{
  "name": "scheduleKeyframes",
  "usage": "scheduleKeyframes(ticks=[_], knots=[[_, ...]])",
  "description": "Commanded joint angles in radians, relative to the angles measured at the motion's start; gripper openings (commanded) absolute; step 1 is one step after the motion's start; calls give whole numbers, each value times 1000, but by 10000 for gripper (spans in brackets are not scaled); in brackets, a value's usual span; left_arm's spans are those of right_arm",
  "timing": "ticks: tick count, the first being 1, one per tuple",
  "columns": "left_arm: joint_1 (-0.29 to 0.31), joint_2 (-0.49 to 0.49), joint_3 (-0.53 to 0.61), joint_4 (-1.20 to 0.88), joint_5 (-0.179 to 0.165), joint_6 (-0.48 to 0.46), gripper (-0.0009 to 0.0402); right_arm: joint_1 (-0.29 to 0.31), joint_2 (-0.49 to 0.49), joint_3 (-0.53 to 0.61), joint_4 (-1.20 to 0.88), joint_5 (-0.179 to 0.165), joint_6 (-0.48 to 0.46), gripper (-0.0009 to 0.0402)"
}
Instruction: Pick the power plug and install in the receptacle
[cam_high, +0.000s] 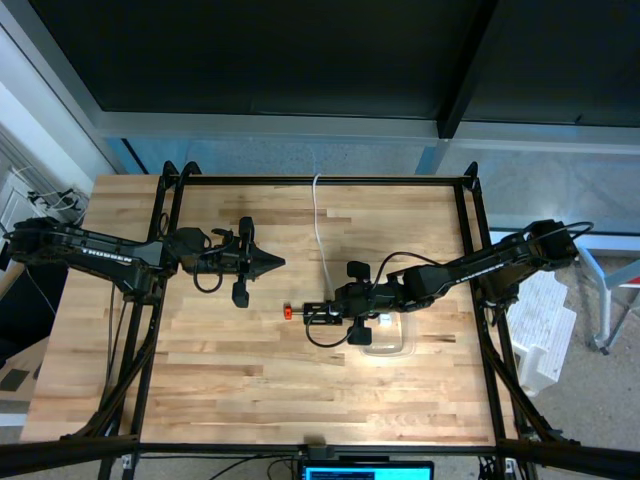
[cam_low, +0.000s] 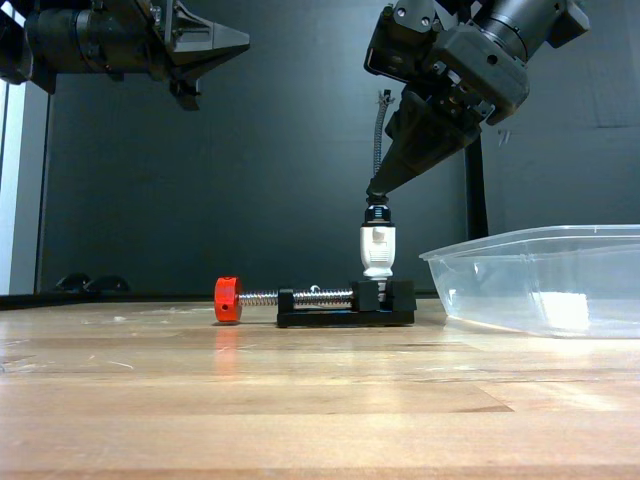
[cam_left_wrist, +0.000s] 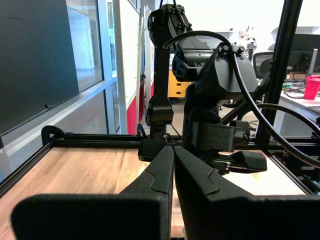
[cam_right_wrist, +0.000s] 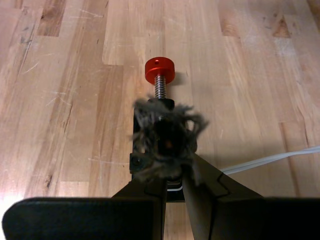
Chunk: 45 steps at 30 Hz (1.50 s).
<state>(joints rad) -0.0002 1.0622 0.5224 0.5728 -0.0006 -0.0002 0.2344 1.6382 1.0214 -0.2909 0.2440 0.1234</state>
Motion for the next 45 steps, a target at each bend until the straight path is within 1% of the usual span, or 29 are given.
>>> scheduleKeyframes(ticks=[1,12,16,25,31,40,43,45], knots=[[0,0,0,0,0,0,0,1,2,5,-4,-9,-1,10],[0,0,0,0,0,0,0,0,-3,18,-8,-7,-2,80],[0,0,0,0,0,0,0,0,-11,18,-14,0,-2,100],[0,0,0,0,0,0,0,0,-69,18,-60,-1,-1,135],[0,0,0,0,0,0,0,1,-119,18,-90,-1,-1,144],[0,0,0,0,0,0,0,1,-151,17,-122,-2,-1,144],[0,0,0,0,0,0,0,1,-187,14,-124,-3,-3,135],[0,0,0,0,0,0,0,-3,-221,11,-122,-3,-15,122]])
